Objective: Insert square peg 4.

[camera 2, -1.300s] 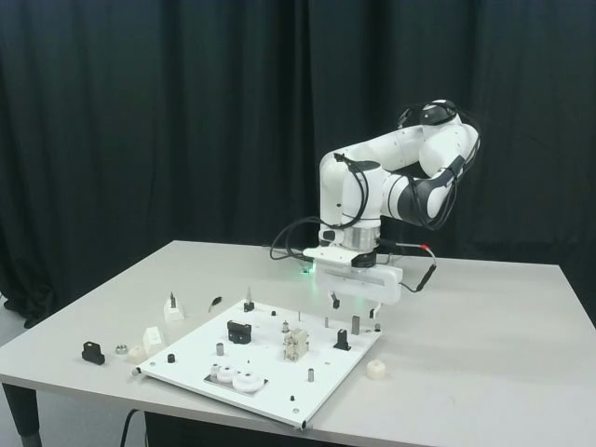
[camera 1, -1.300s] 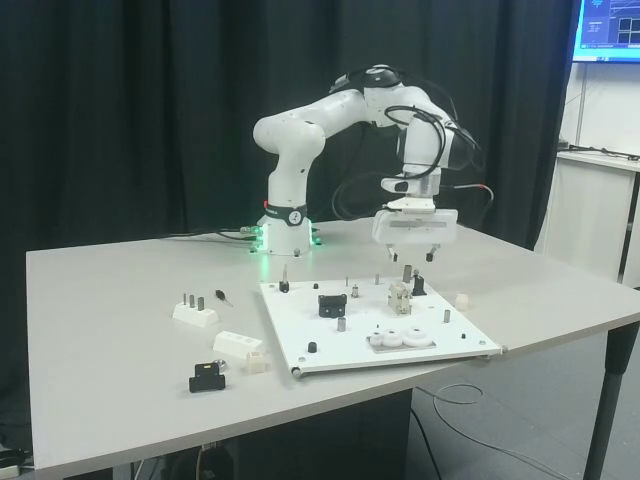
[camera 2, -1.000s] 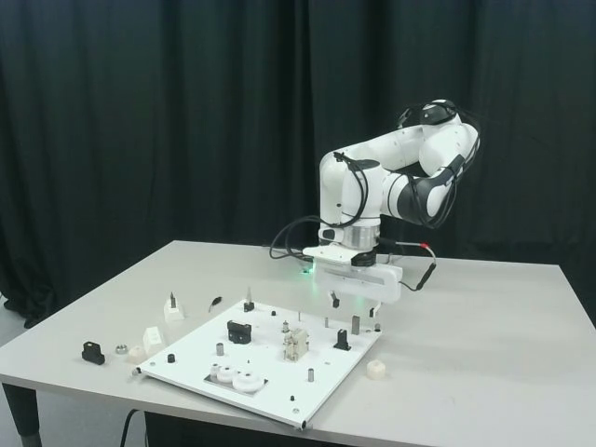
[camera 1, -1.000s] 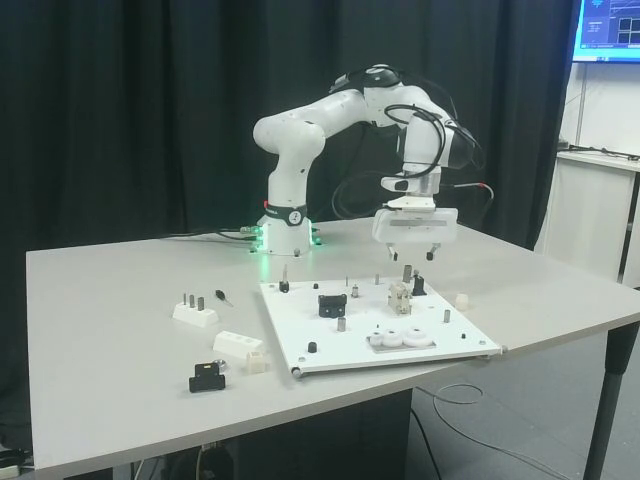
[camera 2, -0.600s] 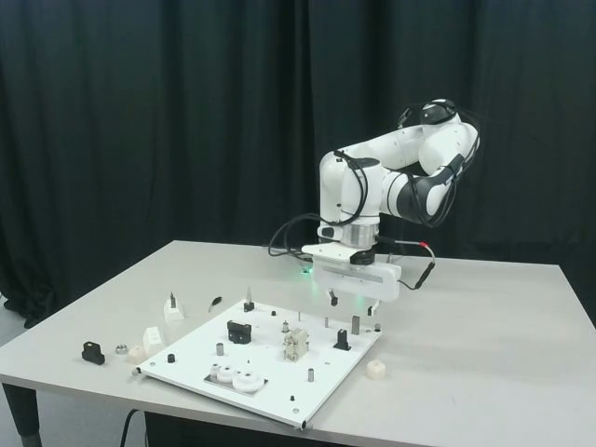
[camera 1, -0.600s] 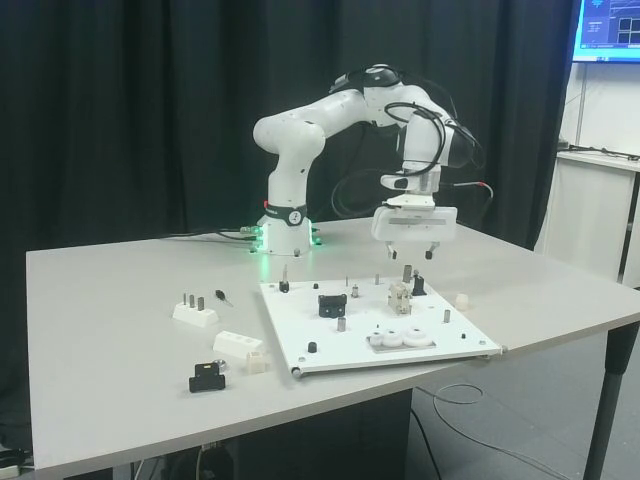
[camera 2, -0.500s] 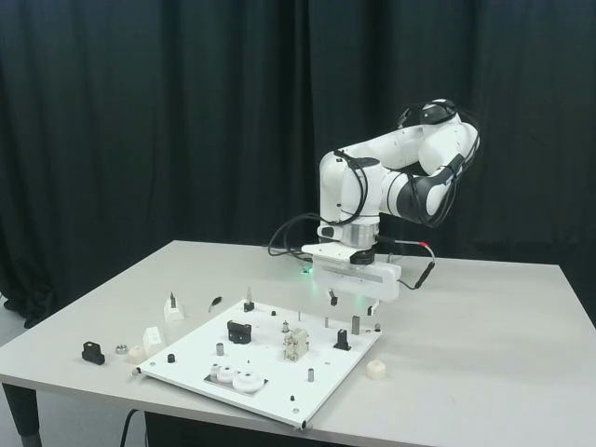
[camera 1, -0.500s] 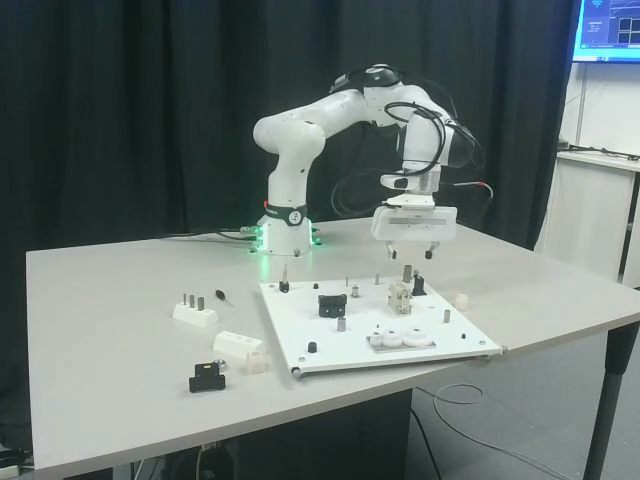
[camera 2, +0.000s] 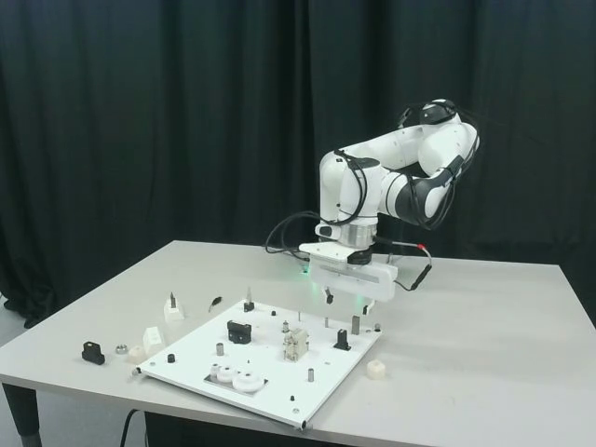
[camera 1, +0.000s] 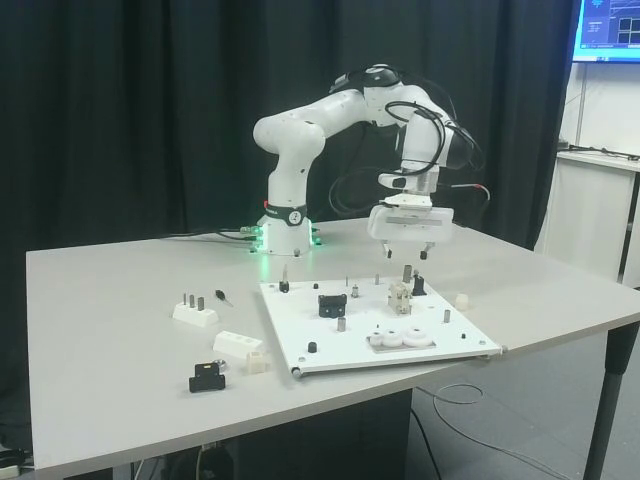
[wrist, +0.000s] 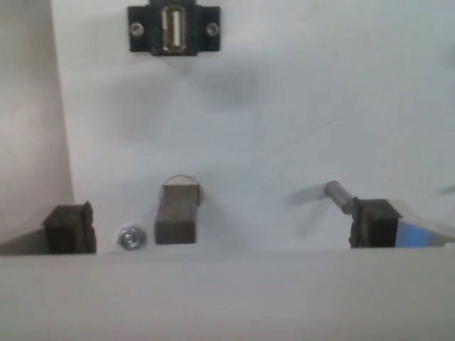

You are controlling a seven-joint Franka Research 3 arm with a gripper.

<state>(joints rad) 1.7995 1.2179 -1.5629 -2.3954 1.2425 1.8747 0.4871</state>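
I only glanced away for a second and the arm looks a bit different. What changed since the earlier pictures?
The tool has risen a little above the white board and drifted slightly toward the arm's base. Its fingers are open and hold nothing; the square peg stands upright on the board below them. The loose parts on the grey table and the pieces on the board have not moved.

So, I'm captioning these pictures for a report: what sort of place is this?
Probably a robotics lab or test room. A white robot arm is bolted to a grey table, a white board carries pegs and connectors for assembly practice, and black curtains close off the background.
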